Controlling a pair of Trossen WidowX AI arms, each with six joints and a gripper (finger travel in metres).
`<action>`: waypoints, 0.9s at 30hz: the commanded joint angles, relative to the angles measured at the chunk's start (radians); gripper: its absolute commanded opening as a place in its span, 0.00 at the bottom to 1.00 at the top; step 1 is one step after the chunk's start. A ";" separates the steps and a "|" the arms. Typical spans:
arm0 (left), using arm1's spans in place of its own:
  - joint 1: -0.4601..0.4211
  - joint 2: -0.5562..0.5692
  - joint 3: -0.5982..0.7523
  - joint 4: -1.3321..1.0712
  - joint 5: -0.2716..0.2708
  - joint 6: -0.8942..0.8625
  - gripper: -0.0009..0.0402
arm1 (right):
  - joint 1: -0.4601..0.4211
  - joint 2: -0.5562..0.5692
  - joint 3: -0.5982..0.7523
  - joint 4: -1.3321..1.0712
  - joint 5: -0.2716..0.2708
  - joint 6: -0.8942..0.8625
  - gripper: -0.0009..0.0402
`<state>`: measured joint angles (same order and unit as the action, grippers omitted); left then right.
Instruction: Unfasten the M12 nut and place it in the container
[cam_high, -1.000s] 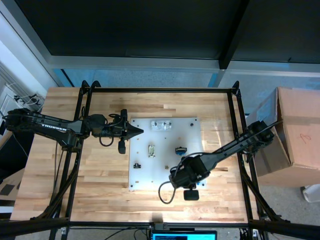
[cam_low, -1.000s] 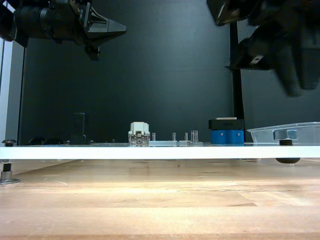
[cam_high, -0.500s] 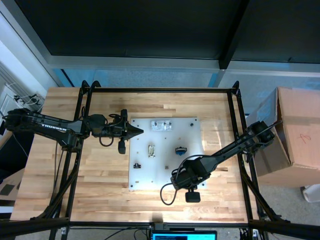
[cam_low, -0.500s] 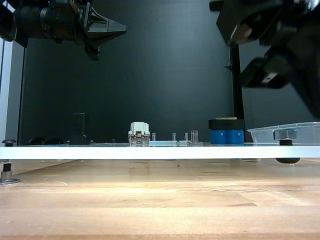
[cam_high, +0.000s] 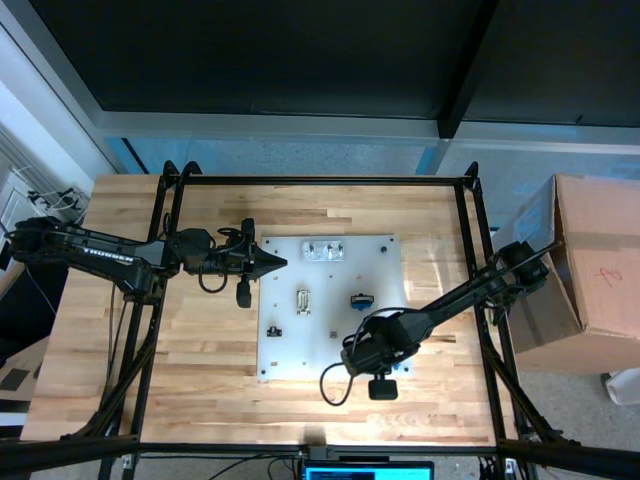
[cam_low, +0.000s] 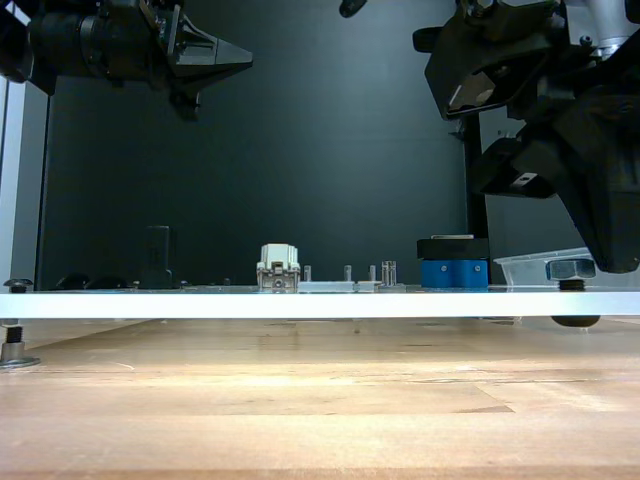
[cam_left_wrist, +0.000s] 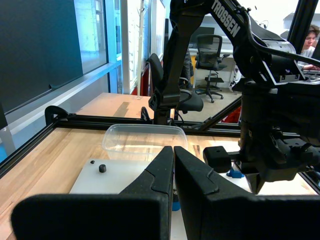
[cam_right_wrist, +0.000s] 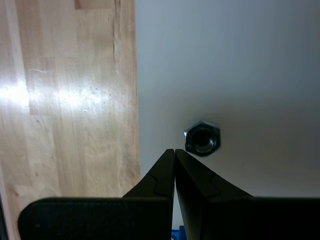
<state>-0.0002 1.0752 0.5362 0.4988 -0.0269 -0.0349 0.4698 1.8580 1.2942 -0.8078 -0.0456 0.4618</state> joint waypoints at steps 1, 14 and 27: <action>0.000 0.000 0.000 0.000 0.000 0.000 0.02 | 0.002 -0.006 0.026 -0.124 0.279 0.087 0.02; 0.000 0.000 0.000 0.000 0.000 0.000 0.02 | 0.002 -0.008 0.090 -0.166 0.057 0.106 0.02; 0.000 0.000 0.000 -0.001 0.000 0.000 0.02 | 0.008 0.036 0.081 -0.065 -0.076 0.048 0.02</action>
